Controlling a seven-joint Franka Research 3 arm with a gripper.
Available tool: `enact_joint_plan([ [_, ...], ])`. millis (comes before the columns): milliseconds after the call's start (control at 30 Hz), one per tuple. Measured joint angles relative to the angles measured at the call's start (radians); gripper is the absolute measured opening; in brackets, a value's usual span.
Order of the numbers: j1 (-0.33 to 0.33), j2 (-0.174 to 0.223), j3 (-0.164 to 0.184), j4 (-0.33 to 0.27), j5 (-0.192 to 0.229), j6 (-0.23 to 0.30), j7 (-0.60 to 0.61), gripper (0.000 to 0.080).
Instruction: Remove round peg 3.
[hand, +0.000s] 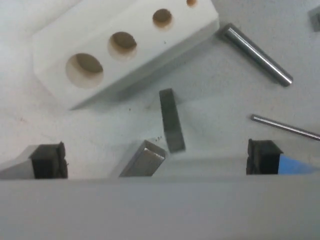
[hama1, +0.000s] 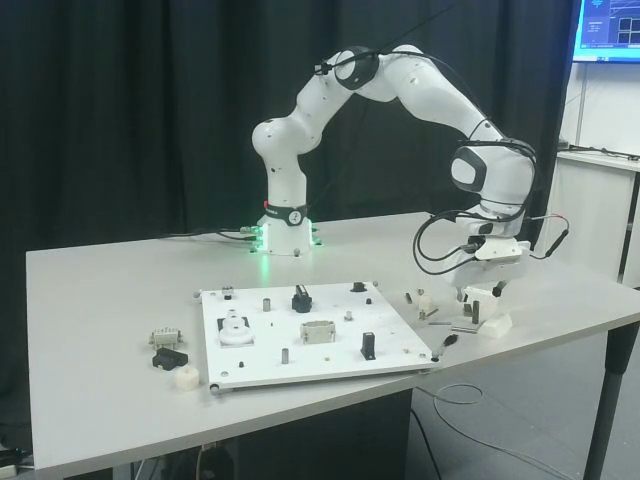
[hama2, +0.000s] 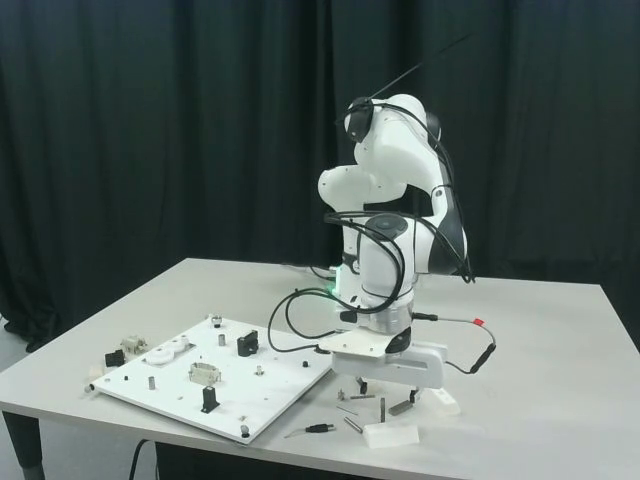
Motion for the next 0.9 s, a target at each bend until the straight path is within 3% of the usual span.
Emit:
enact_joint_plan([
  [900,-0.036,-0.022,-0.005,0.0,-0.009,0.001,0.003,0.08],
])
